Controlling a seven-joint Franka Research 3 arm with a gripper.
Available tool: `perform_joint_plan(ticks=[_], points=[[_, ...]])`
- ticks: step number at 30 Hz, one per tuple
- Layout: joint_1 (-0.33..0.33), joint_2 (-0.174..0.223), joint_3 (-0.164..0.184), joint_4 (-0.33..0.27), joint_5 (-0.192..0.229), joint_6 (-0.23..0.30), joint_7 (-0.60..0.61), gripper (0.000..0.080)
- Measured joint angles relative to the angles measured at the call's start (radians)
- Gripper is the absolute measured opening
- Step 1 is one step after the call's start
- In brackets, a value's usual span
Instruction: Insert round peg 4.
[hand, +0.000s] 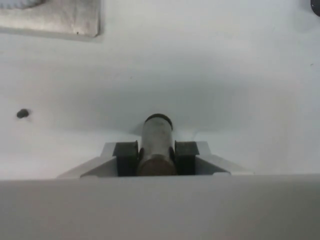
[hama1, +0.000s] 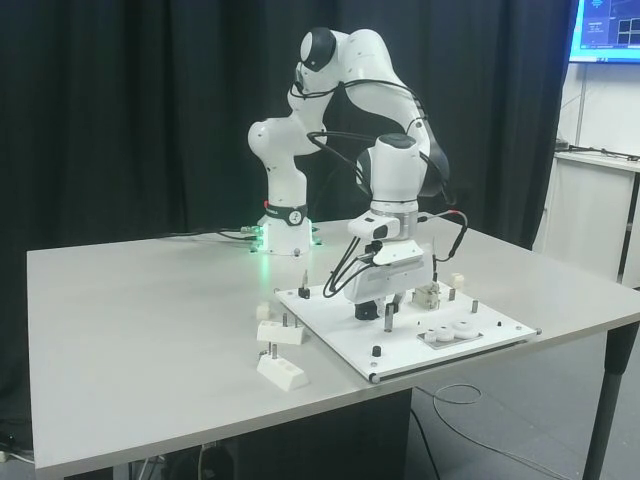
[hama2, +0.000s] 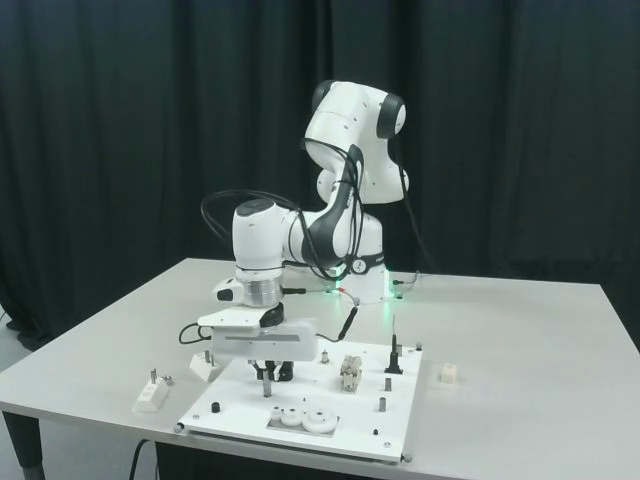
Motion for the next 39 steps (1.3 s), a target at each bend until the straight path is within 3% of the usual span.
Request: perform_joint_plan(ticks=[39], points=[[0.012, 0.004, 0.006, -0.018, 0.000, 0.043, 0.005, 0.0152]])
